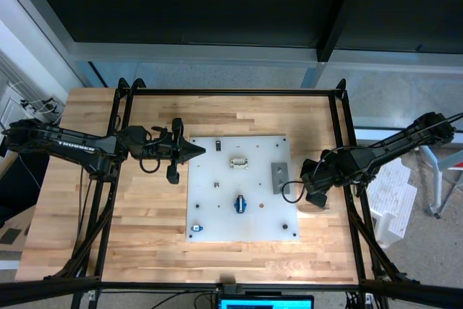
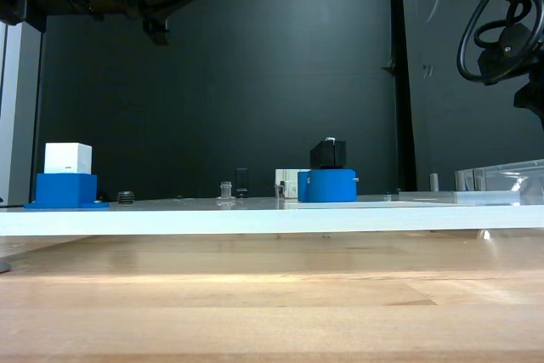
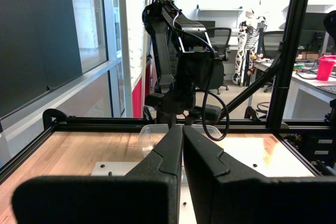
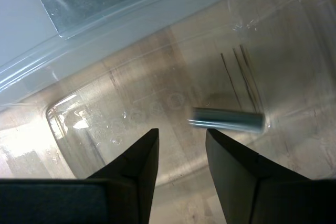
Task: Remove the 16mm cylinder and place in the container
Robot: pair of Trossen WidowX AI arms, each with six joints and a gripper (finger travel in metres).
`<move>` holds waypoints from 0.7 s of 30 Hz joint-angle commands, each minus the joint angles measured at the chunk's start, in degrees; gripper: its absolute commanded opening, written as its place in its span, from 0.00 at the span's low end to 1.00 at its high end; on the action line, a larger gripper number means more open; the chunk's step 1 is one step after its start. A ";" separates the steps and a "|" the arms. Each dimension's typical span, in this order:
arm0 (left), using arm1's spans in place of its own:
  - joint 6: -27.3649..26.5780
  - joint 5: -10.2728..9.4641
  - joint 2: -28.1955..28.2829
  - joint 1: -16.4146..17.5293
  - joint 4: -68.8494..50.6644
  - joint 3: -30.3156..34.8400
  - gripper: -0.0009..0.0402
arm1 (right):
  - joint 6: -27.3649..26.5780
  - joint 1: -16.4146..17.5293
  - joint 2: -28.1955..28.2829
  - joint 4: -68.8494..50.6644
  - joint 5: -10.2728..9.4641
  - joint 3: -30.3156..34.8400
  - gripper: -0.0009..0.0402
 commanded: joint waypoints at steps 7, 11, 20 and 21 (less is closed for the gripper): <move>0.00 0.00 0.02 0.00 0.02 0.00 0.02 | -1.79 0.00 -0.07 0.26 0.02 1.62 0.44; 0.00 0.00 0.02 0.02 0.02 0.00 0.02 | -6.82 -0.42 -0.66 1.88 0.13 3.37 0.44; 0.00 0.00 0.02 0.02 0.02 0.00 0.02 | -22.03 -6.23 -3.78 12.44 0.13 7.19 0.32; 0.00 0.00 0.02 0.00 0.02 0.00 0.02 | -24.06 -6.84 -3.91 14.73 0.13 7.23 0.30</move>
